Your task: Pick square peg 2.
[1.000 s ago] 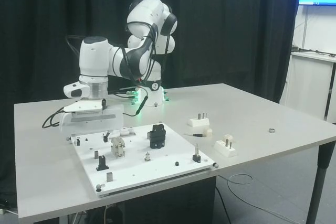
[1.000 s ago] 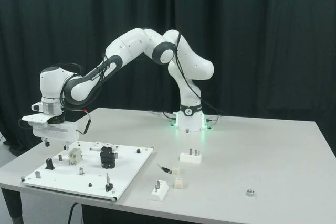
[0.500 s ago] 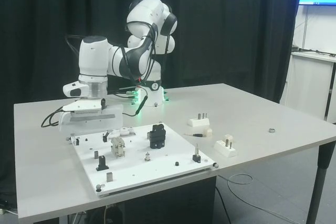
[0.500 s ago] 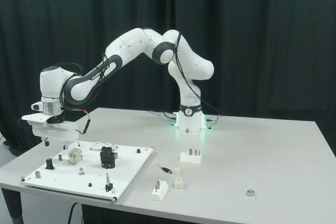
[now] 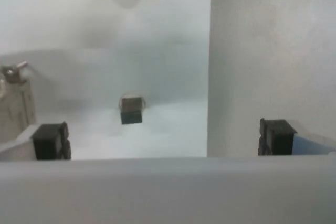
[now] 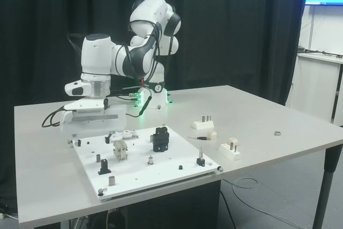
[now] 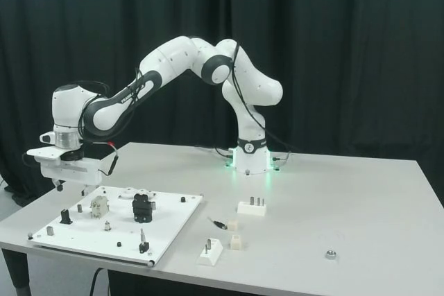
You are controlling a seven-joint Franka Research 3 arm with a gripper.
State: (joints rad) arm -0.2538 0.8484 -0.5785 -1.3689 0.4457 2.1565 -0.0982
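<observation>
Wrist view: a small square peg (image 5: 131,110) stands upright on the white board (image 5: 168,77), seen between the two black fingertips (image 5: 51,141) and lower than them, touching neither
Peg's place: near the board's edge, where white board meets grey table (image 5: 273,51); in the first room view it is the small grey stub (image 6: 98,158) at the board's left side, beside a black block (image 6: 104,166)
Whether this is peg 2: cannot be told, no marking is visible
Gripper (image 5: 163,139): fingers spread wide apart, nothing held between them, one tip over the board and the other over the table
Gripper in the room views: hangs above the board's far left corner (image 6: 110,138), clear of the surface (image 7: 61,186)
Arm: white, reaching out from its base (image 7: 250,159) at the table's rear and bending down over the board (image 7: 118,223)
Board's other parts: a black clamp-like block (image 6: 160,139) near the middle, a pale metal fixture (image 6: 120,150) to its left, several small pins and posts, another grey stub (image 6: 111,180) near the front edge
Off the board: three small white holders (image 6: 204,127) with pins stand on the bare table to the right, well apart from the peg; a small ring-shaped nut (image 6: 277,132) lies farther right
Background: black curtain behind the table
</observation>
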